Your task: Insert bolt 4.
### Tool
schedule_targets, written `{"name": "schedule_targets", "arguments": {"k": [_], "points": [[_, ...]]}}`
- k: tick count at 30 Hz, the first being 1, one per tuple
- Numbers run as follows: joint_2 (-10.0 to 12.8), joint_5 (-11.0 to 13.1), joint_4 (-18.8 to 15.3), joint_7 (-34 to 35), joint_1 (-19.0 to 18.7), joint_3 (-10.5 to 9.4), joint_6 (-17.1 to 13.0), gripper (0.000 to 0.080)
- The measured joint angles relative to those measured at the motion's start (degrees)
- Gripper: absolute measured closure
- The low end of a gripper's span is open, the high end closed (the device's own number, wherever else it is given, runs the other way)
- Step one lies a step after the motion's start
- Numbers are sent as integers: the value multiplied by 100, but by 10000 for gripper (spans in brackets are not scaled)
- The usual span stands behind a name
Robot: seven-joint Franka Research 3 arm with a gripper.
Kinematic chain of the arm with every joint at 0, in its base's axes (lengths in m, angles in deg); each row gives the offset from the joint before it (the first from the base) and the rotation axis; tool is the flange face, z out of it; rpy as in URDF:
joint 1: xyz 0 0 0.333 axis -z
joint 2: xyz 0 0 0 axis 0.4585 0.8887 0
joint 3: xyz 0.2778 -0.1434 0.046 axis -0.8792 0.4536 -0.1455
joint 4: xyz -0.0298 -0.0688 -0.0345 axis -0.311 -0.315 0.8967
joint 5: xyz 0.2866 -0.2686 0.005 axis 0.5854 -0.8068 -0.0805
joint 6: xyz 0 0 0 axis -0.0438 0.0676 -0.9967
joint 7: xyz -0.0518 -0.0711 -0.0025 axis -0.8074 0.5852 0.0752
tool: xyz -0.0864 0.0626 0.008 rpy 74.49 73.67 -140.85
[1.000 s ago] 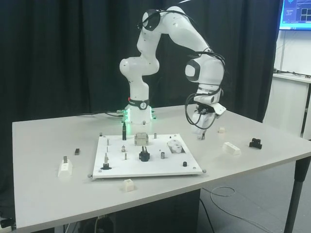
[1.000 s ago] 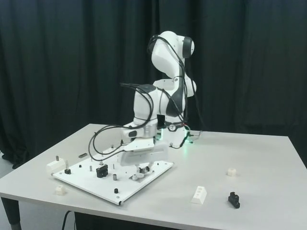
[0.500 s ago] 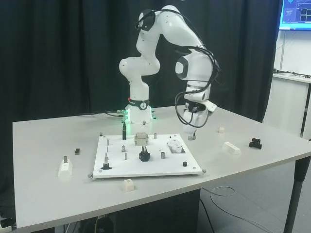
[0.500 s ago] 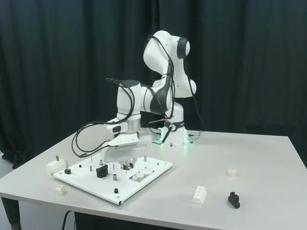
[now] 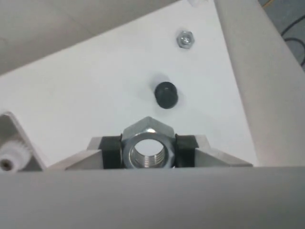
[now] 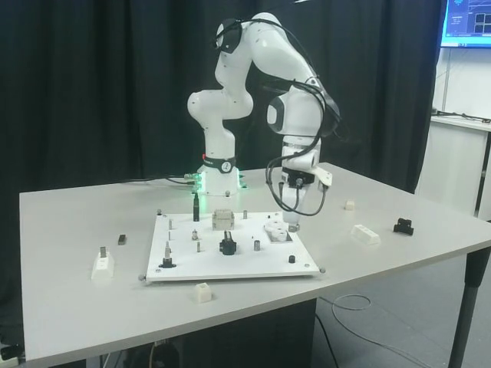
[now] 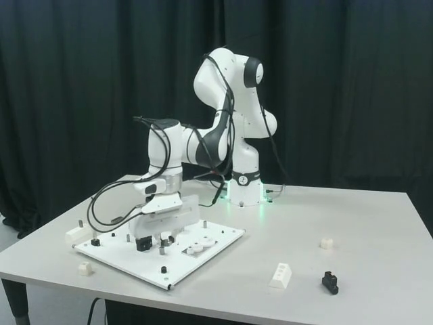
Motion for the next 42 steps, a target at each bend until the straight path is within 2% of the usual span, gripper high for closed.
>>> {"name": "schedule_targets", "arguments": {"k": [30, 42], "points": [[874, 91, 874, -517, 138, -1, 157, 578], [1068, 222, 1086, -618, 158, -1, 360, 578]]}}
